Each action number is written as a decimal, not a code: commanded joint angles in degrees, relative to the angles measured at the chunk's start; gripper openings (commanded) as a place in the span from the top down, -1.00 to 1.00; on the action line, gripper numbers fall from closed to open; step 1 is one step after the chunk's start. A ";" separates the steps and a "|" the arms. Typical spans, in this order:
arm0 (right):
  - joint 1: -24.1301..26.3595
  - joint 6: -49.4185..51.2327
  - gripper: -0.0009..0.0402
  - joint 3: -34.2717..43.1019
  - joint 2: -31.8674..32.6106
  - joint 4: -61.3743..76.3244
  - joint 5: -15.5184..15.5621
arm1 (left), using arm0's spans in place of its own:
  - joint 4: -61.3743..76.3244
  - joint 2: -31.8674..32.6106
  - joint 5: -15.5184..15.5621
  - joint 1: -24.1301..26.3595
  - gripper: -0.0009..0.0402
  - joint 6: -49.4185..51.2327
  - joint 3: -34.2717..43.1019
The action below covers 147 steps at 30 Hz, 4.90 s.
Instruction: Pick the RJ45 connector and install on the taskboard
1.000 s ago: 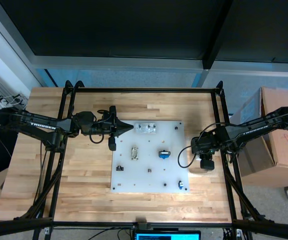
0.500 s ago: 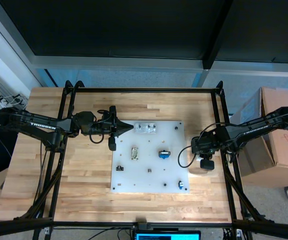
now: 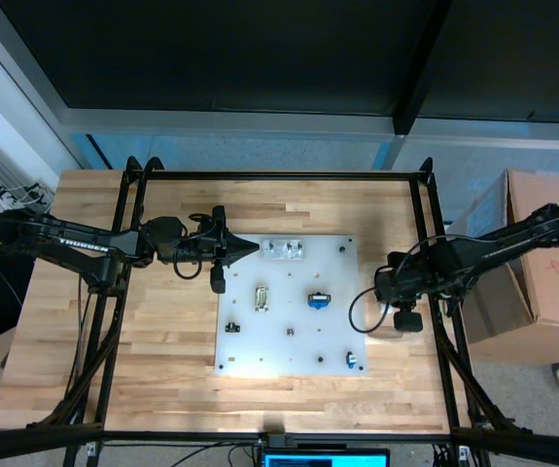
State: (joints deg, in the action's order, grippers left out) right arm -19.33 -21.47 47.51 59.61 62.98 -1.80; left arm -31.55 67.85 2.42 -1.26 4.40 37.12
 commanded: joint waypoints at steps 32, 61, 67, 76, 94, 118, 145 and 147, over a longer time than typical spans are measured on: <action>-20.24 -17.44 0.96 24.57 28.76 -4.11 -5.66 | -0.02 0.02 0.00 -0.02 0.96 -0.02 0.00; -20.33 -15.98 0.96 23.08 32.81 -8.20 -5.16 | 0.00 0.02 0.00 -0.02 0.96 -0.02 0.00; -20.28 -16.02 0.96 22.05 32.81 -9.05 -5.22 | -0.02 0.02 0.00 0.00 0.96 -0.02 0.00; -20.28 -16.06 0.96 22.05 32.81 -9.05 -5.18 | 0.00 0.02 0.00 -0.02 0.96 -0.02 0.00; -20.04 -14.73 0.96 25.83 32.57 -5.68 -5.18 | -0.02 0.00 0.00 0.00 0.96 -0.02 0.00; -18.16 -11.78 0.96 27.69 32.48 -3.98 -4.66 | 0.00 0.00 0.00 0.00 0.96 -0.02 0.00; -18.34 -11.69 0.96 23.34 32.76 -8.52 -4.15 | 0.00 0.02 0.00 0.00 0.96 -0.02 0.00; -18.38 -11.69 0.96 23.26 32.76 -8.59 -4.15 | 0.00 0.00 0.00 0.00 0.96 -0.02 0.00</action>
State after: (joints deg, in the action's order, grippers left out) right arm -37.65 -33.15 70.81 92.36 54.43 -5.98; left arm -31.55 67.85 2.42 -1.26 4.40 37.12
